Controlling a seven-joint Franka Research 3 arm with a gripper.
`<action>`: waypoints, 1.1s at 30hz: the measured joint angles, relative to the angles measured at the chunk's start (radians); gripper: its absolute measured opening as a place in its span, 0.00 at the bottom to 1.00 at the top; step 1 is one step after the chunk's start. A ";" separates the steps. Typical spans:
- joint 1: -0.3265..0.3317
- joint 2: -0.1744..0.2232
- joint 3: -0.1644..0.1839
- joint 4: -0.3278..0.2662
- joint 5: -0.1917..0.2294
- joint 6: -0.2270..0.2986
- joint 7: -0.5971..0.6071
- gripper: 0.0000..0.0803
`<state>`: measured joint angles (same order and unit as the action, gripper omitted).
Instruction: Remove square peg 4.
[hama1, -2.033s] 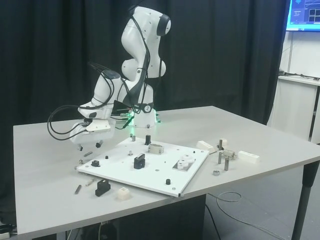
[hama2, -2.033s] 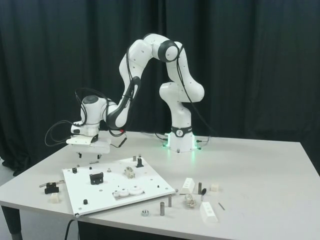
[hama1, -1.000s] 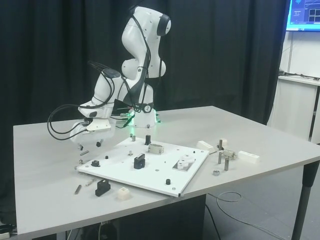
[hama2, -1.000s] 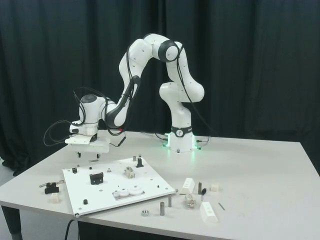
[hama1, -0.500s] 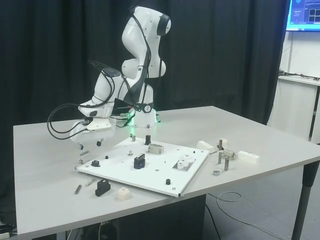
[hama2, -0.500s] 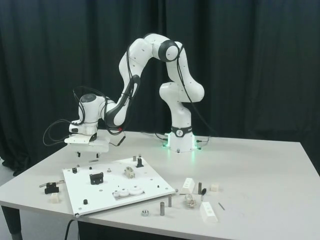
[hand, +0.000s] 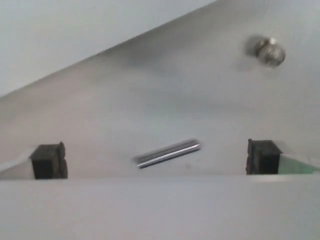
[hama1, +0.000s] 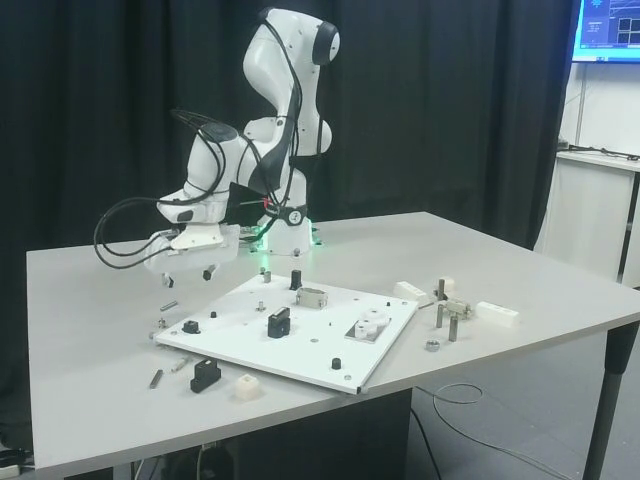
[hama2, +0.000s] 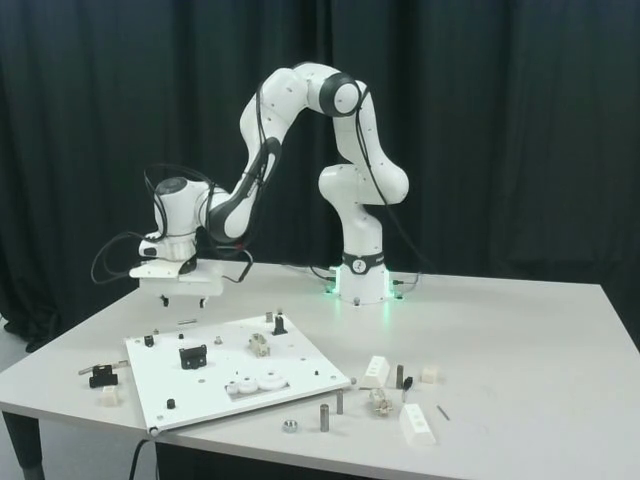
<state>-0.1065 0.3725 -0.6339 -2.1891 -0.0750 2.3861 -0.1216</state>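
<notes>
We see the hand (hand: 155, 159) spread wide and empty, its two black, blocky fingertips (hand: 49, 161) far apart. Between them, on the matte grey desk (hama1: 90, 330), lies a thin, shiny metal pin (hand: 167, 153), a smooth rod lying flat. This seems to be the peg of the task, though we cannot tell its cross-section. In the room views it shows as a small sliver (hama2: 186, 321) on the desk just beyond the far edge of the flat white board (hama2: 300, 375), straight below the hand (hama2: 181, 297). A round, bright metal knob (hand: 269, 51) sits on the desk well apart from the pin.

The board is a smooth square plate carrying small black blocks (hama1: 278, 322), a white geared part (hama1: 371, 320) and short metal studs. Loose white blocks (hama1: 497, 313) and grey posts lie on the desk beside it. We can read no writing anywhere.

Compared with half a second ago, the hand has risen clear of the desk and the glossy white arm (hama2: 290, 100) stands taller, while the pin has stayed lying on the desk.
</notes>
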 joint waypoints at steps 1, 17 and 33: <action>0.000 -0.005 -0.001 0.001 0.003 -0.011 0.019 1.00; 0.000 -0.068 -0.008 0.004 0.031 -0.167 0.367 1.00; 0.000 -0.089 -0.016 0.003 0.247 -0.323 0.620 1.00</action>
<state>-0.1065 0.2834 -0.6503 -2.1865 0.1719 2.0632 0.4986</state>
